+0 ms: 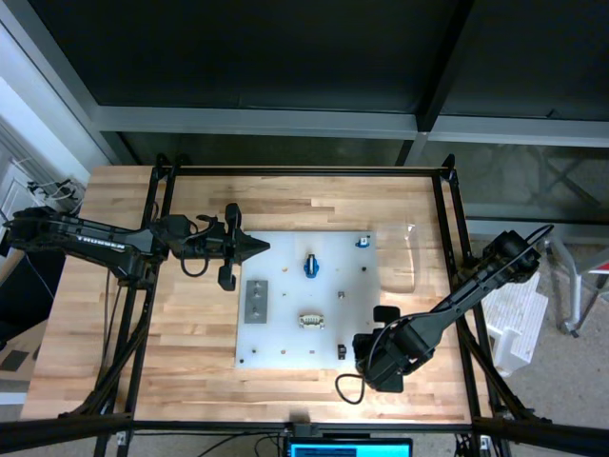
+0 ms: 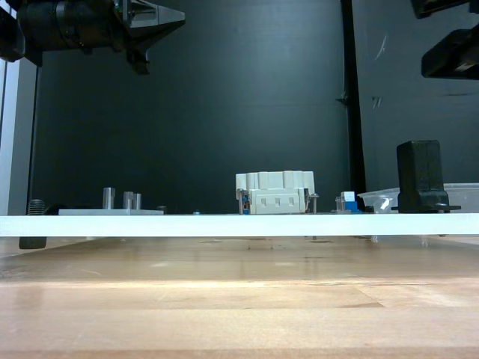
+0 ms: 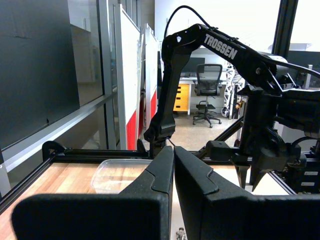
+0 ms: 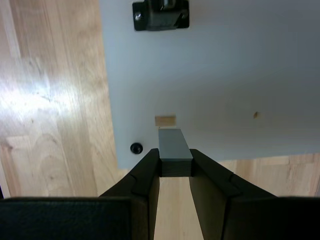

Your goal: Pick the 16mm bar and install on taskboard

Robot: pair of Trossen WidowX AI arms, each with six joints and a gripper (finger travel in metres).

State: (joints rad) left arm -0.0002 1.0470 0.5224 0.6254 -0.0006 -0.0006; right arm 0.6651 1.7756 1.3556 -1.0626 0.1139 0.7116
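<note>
The right pincer (image 4: 175, 161) is pointing down over the taskboard's (image 4: 225, 75) near corner, squeezing the grey 16mm bar (image 4: 174, 144). The left pincer (image 3: 173, 156) is hanging level above the taskboard, closed, holding nothing.

Right tool (image 4: 175, 162) holds the bar (image 4: 175, 145) over taskboard's (image 4: 225, 75) bare corner near black block (image 4: 161, 15); left tool (image 1: 259, 247) high.

16mm bar (image 4: 174, 144) back end hidden inside right gripper (image 4: 175, 158).

Table (image 1: 190, 324): light wood planks, black frame (image 1: 304, 171) round it.
Far side: dark grey panels (image 1: 285, 57).
Room beyond: office chair (image 3: 207, 89), yellow cabinet (image 3: 182, 98).
</note>
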